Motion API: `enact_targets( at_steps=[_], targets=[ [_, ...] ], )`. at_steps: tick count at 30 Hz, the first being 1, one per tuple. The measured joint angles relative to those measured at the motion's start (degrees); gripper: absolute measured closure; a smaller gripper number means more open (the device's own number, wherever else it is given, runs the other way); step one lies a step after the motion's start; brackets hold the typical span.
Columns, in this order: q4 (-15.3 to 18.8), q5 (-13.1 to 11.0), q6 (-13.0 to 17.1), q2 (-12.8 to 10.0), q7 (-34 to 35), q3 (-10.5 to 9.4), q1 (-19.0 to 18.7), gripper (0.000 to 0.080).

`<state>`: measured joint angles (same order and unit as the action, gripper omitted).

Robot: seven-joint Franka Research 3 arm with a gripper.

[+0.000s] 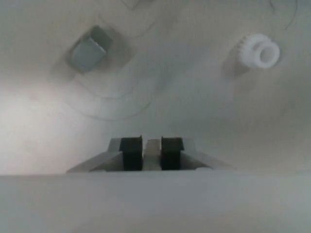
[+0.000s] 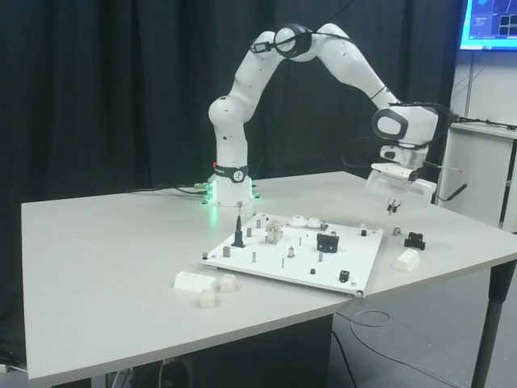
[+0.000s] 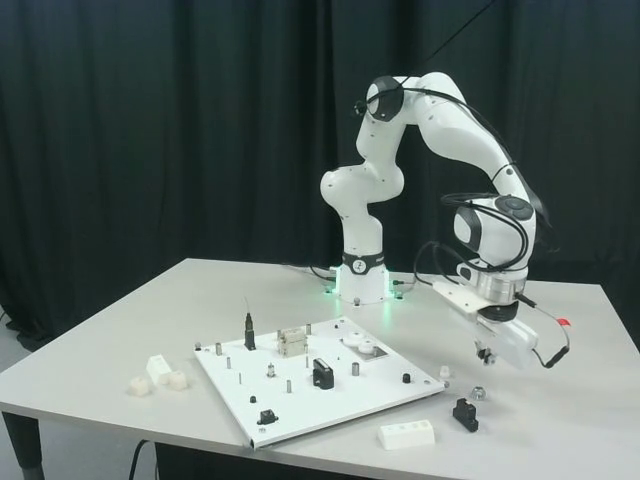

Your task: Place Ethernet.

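Observation:
My gripper (image 2: pixel 393 207) (image 3: pixel 485 352) hangs a little above the table, off the right edge of the white board (image 2: pixel 355 263) (image 3: pixel 300 410). In the wrist view its black fingertips (image 1: pixel 131 153) stand close together, shut on a thin pale grey piece (image 1: pixel 153 151), seemingly the Ethernet plug. Below the gripper (image 1: pixel 151 154) the table shows a small grey block (image 1: pixel 90 48) and a white gear (image 1: pixel 260 52). A black block (image 2: pixel 327 242) (image 3: pixel 322 373) sits on the board among pegs.
A small black part (image 2: pixel 415 239) (image 3: pixel 465 412) and a white block (image 2: pixel 406 259) (image 3: pixel 407 435) lie on the table near the gripper. Three white blocks (image 2: pixel 202 284) (image 3: pixel 158 376) lie off the board's other side. The arm's base (image 2: pixel 230 190) stands behind the board.

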<state>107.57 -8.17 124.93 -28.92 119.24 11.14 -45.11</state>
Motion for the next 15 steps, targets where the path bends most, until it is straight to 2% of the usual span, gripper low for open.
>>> enact_targets(
  at_steps=[10, 11, 12, 15],
  targets=[
    [0.45, 0.03, 0.61, 0.31, 0.00, 0.47, -1.11, 0.0725],
    [0.45, 0.05, 0.61, 0.36, 0.00, 0.55, -1.19, 0.0471],
    [0.46, 0.07, 0.61, 0.43, 0.00, 0.63, -1.27, 0.0178],
    [0.52, 0.26, 0.61, 0.69, 0.00, 0.75, -1.40, 0.0178]
  ],
)
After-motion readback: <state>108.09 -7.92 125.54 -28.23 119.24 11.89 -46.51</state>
